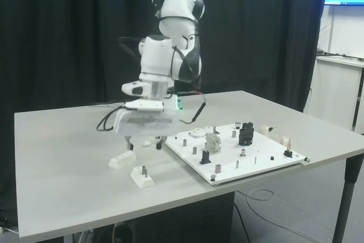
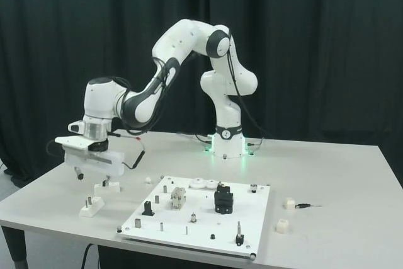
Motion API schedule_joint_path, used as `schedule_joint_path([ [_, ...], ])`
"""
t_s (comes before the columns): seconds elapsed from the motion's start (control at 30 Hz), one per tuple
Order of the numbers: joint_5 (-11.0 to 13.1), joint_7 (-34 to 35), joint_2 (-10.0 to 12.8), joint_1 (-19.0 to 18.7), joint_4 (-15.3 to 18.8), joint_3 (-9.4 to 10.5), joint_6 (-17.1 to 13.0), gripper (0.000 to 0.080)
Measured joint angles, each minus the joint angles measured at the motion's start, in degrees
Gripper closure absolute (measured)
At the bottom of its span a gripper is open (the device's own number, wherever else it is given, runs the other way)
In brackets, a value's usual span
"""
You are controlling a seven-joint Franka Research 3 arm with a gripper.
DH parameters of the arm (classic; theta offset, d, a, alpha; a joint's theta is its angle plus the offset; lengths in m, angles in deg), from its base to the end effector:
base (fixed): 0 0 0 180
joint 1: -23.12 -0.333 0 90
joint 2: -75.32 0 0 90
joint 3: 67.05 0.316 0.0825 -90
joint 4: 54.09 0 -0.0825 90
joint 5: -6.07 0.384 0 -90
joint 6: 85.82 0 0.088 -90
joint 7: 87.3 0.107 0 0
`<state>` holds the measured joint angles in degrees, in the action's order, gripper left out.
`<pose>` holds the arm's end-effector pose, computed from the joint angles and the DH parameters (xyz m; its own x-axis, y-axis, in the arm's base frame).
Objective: Pick square peg 2.
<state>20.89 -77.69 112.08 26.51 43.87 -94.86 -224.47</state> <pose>0.6074 -0.3204 0.2665 0.6969 -0.6971 0.1687 -0.7130 -0.6987 0.0584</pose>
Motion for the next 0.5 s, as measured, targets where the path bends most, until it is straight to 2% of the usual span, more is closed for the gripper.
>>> schedule_joint_path([
  [0.27,3.13,-2.67,3.51,3.11,-3.01,2.08,1.07,0.0003],
  [0.5,4.09,-3.43,4.93,4.03,-4.90,2.69,2.80,0.0003],
])
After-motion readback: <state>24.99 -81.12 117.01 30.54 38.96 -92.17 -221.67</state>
